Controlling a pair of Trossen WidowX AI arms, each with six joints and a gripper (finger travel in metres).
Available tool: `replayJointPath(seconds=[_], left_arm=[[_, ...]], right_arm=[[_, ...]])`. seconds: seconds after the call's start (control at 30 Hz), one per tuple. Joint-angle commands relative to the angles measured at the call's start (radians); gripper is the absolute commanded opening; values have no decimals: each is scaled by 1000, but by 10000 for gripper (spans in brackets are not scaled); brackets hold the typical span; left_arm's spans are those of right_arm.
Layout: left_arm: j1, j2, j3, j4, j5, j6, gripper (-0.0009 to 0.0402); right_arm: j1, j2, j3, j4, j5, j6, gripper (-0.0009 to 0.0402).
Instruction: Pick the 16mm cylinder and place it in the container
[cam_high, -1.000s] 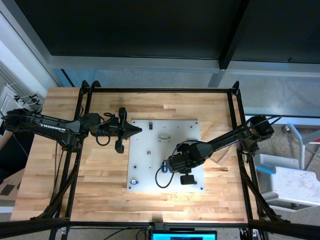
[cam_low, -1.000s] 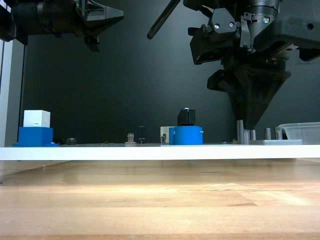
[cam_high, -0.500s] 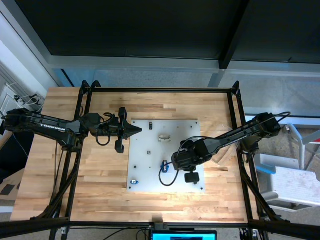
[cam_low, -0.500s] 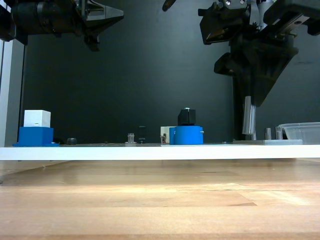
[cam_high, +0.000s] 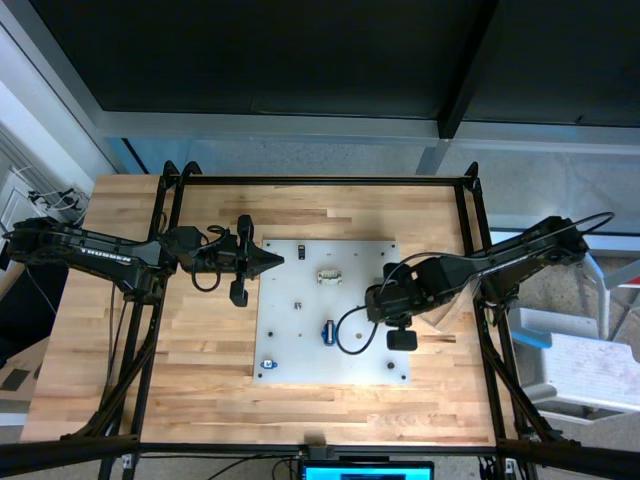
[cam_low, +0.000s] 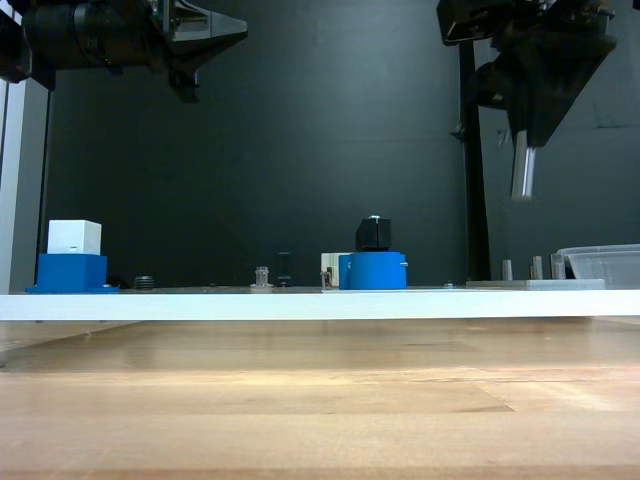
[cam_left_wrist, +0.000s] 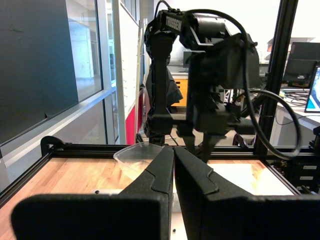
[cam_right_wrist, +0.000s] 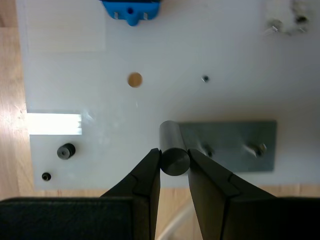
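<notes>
My right gripper (cam_right_wrist: 174, 156) is shut on the 16mm cylinder (cam_right_wrist: 171, 135), a short silvery-grey rod held upright. The low view shows the cylinder (cam_low: 521, 172) hanging from the right gripper (cam_low: 527, 140), well above the board. From above, the right gripper (cam_high: 388, 300) is over the board's right part, just left of the container (cam_high: 448, 312). The container (cam_low: 600, 262) is a clear shallow tray that stands off the board's right edge. My left gripper (cam_high: 274, 260) is shut and empty, parked high at the board's far left edge.
A grey rectangular block (cam_right_wrist: 240, 145) with two small pins lies on the white board (cam_high: 300, 340) below the cylinder. A blue upright piece (cam_high: 328, 330) stands mid-board. A small blue-and-white piece (cam_high: 266, 365) sits at the near left corner. Black frame posts ring the table.
The right gripper has risen from the grey block with the cylinder in it and moved right, toward the container. The left arm has not moved.
</notes>
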Motion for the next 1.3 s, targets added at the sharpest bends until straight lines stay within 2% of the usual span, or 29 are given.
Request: replayJointPath(seconds=[0.03, 0.2, 0.4, 0.6, 0.77, 0.93, 1.1, 1.13, 1.3], left_arm=[[0, 0, 0, 0, 0, 0, 0], [0, 0, 0, 0, 0, 0, 0], [0, 0, 0, 0, 0, 0, 0], [0, 0, 0, 0, 0, 0, 0], [0, 0, 0, 0, 0, 0, 0], [0, 0, 0, 0, 0, 0, 0], [0, 0, 0, 0, 0, 0, 0], [0, 0, 0, 0, 0, 0, 0], [0, 0, 0, 0, 0, 0, 0]], right_arm=[[-24, -39, -1, -56, 0, 33, 32], [-72, -120, -51, -87, -11, 85, 32], [-140, -215, -173, -71, -111, 118, 32], [-222, -296, -285, -53, -168, 125, 32], [-293, -333, -365, -19, -171, 125, 32], [-353, -364, -444, 53, -218, 129, 35], [-401, -388, -523, 120, -220, 135, 51], [-410, -392, -538, 134, -230, 135, 54], [-448, -409, -617, 249, -325, 134, 62]])
